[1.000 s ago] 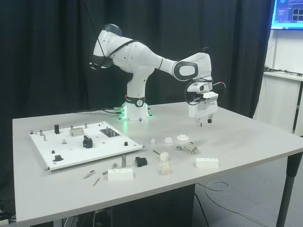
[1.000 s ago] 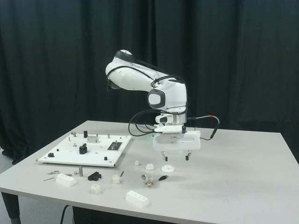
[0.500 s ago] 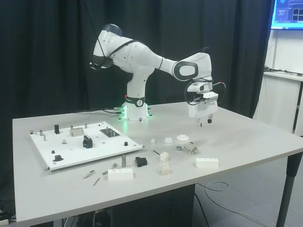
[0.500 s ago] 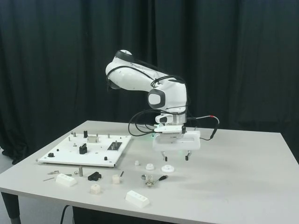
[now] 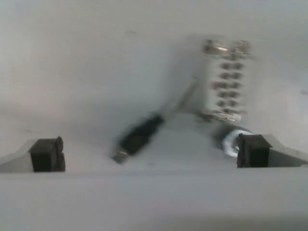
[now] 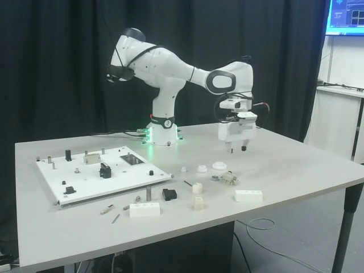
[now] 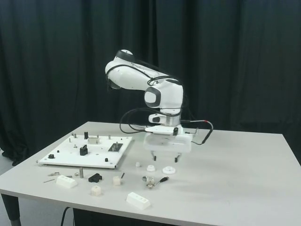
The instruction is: Remove round peg 2.
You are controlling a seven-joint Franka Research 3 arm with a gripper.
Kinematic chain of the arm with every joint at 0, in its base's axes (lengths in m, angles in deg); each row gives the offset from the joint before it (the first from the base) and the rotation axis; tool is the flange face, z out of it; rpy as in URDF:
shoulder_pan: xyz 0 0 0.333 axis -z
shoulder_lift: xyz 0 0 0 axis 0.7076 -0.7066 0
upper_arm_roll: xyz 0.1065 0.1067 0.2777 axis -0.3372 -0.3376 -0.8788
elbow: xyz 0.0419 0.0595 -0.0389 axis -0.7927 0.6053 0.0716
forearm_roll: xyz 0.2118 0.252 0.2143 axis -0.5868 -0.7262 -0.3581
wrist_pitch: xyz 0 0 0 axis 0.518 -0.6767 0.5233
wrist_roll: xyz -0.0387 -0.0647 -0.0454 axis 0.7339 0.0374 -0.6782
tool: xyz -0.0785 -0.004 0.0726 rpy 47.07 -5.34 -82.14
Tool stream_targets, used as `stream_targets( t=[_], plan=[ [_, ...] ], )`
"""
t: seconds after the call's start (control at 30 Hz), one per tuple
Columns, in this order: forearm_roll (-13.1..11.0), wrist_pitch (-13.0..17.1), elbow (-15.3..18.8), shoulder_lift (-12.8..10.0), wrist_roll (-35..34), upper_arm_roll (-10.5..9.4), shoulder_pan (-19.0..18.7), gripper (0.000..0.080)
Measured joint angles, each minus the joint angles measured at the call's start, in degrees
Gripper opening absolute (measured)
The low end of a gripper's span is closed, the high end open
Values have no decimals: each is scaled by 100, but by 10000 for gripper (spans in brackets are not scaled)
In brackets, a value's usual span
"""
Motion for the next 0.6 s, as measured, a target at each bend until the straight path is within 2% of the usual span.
stream_targets(
  t=[0.27, 0.6],
  plan=[
    [0, -529, -63, -146, 503, -62, 394, 800],
    [1, -917, -63, -219, 1326, -59, 1178, 800]
  ],
)
